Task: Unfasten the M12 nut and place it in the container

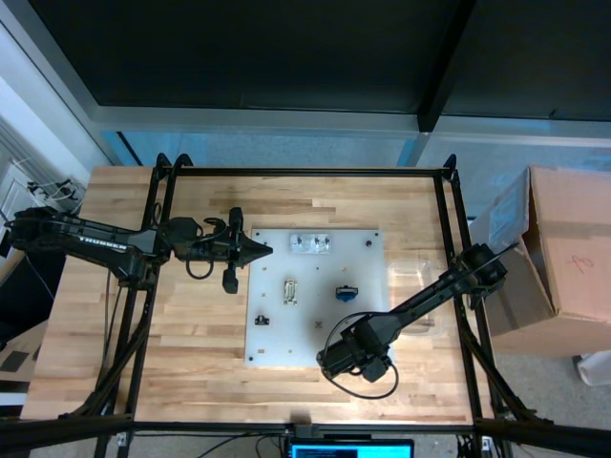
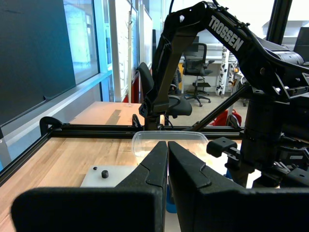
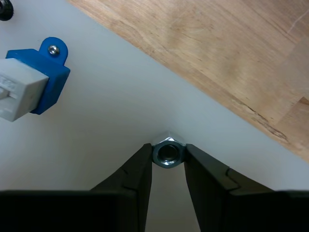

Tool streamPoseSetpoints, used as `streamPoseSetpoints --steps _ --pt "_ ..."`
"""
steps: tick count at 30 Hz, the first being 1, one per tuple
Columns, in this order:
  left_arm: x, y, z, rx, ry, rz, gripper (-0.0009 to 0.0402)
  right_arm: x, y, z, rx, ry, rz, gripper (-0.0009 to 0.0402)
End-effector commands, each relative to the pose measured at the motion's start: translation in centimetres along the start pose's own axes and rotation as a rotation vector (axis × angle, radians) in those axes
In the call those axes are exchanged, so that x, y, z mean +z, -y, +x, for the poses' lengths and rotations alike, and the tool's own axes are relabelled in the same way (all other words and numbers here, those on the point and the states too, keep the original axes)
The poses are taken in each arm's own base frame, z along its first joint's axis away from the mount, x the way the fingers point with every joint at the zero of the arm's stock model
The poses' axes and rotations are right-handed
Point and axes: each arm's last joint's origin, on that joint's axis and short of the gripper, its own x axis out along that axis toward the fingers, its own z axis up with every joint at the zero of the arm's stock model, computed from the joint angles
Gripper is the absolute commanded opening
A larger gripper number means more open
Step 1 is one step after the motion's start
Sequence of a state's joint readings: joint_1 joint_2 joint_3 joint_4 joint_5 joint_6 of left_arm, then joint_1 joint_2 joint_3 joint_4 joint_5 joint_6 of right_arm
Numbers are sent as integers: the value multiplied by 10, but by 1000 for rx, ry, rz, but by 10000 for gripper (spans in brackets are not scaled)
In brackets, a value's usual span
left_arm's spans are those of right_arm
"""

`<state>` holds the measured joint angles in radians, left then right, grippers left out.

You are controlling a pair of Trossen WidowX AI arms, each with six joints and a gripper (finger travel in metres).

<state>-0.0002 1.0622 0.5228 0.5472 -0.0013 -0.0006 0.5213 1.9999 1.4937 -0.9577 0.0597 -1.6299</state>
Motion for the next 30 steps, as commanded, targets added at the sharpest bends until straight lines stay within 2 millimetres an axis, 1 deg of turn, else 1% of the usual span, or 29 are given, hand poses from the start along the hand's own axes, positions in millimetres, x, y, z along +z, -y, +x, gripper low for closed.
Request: streamPoseSetpoints --steps 1,7,15,17,20,26,30 --pt "0 0 0 0 0 0 0 0 0 -1 -7 -1 4 122" --pt "0 0 0 0 0 0 0 1 1 -1 -14 9 42 155" --pt "0 0 0 0 0 0 0 2 5 -9 -28 10 115 189" --pt "0 0 0 0 0 0 0 2 7 -12 -33 14 183 196" --pt "0 0 0 0 0 0 0 1 9 -18 -35 17 351 202" --pt "0 0 0 0 0 0 0 1 16 -30 -62 50 614 199" --pt "0 0 0 0 0 0 0 1 20 -38 -84 80 736 201"
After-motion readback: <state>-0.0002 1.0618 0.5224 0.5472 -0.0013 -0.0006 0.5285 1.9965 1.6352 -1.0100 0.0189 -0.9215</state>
